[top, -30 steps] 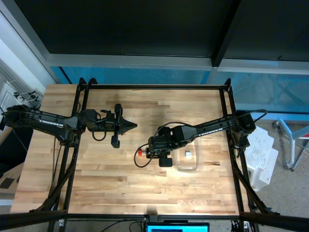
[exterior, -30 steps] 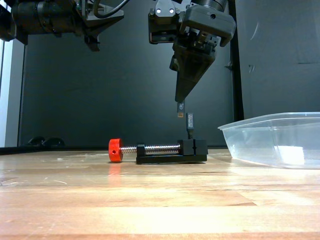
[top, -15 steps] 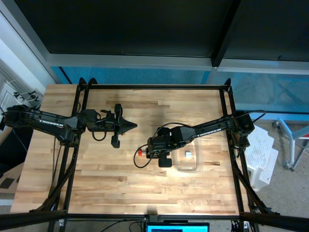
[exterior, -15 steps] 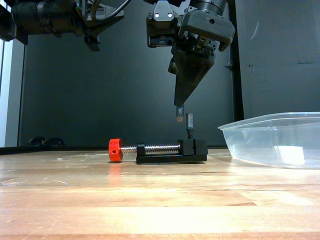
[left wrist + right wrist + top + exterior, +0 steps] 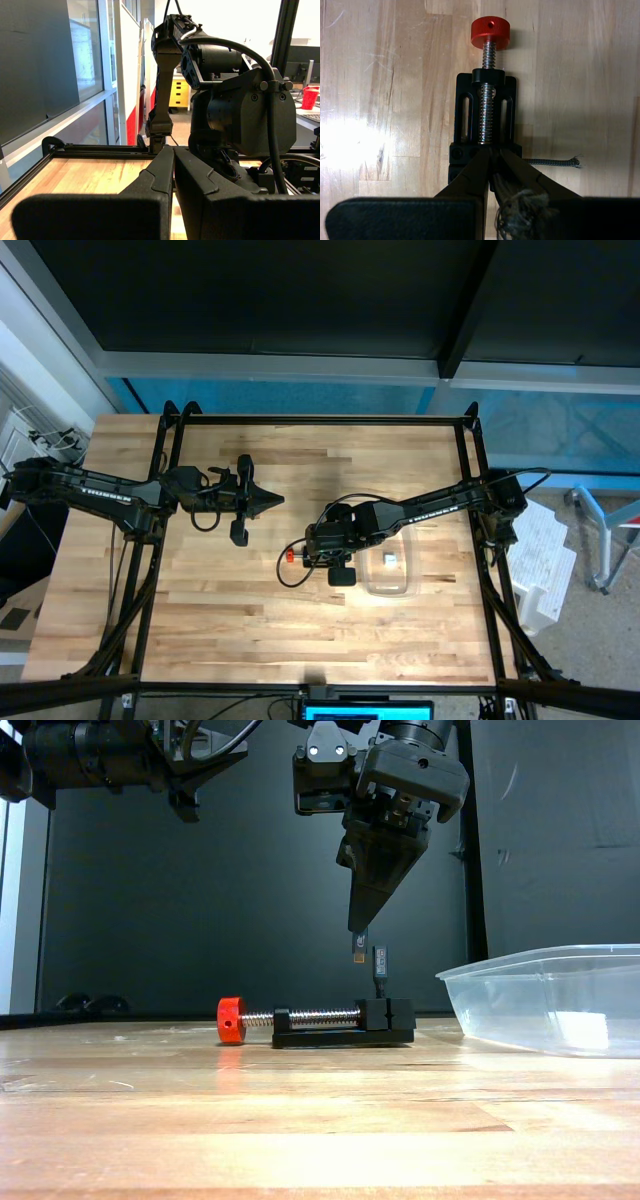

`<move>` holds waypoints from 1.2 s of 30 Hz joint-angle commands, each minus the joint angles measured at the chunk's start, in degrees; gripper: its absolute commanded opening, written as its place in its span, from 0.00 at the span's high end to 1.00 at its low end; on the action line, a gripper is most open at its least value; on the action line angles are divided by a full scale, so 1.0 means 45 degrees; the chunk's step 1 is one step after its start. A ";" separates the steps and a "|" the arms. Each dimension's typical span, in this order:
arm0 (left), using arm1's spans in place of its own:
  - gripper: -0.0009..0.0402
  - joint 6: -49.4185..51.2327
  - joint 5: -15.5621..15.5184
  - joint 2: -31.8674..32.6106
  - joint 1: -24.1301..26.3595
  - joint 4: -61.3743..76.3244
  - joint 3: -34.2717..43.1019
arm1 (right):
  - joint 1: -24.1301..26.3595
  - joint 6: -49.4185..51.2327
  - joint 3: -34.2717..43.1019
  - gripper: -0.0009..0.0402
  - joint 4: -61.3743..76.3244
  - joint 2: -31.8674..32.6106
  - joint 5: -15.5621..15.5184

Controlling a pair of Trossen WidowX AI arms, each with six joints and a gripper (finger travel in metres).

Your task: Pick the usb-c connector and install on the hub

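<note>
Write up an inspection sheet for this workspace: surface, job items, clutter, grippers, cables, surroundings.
Surface: wooden table, light glare patches.
Job's things: usb-c connector held upright in the right gripper, clear of its seat; hub stands upright in a red-knobbed black vise.
Clutter: clear plastic tub right of the vise, small white item inside.
Grippers: right gripper shut on the connector above the vise; left gripper shut, empty, raised left of table centre.
Cables: braided cord lying beside the vise.
Surroundings: black frame around the table.
</note>
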State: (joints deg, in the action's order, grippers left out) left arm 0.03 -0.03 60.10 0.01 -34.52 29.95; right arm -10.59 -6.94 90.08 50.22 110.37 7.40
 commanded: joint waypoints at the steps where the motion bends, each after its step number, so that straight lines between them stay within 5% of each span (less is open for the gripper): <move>1: 0.98 -0.0005 0.0005 0.0005 0.0000 0.0000 0.0000 | 0.0000 -0.0010 0.0010 0.98 0.0005 0.0000 0.0010; 36: 0.98 -0.0005 0.0000 0.0005 -0.0005 0.0000 0.0000 | 0.0049 0.0000 0.0340 0.98 0.0267 -0.0243 0.0010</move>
State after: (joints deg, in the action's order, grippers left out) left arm 0.03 -0.03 60.10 0.01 -34.52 29.93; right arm -10.41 -6.96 91.18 50.81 109.51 7.42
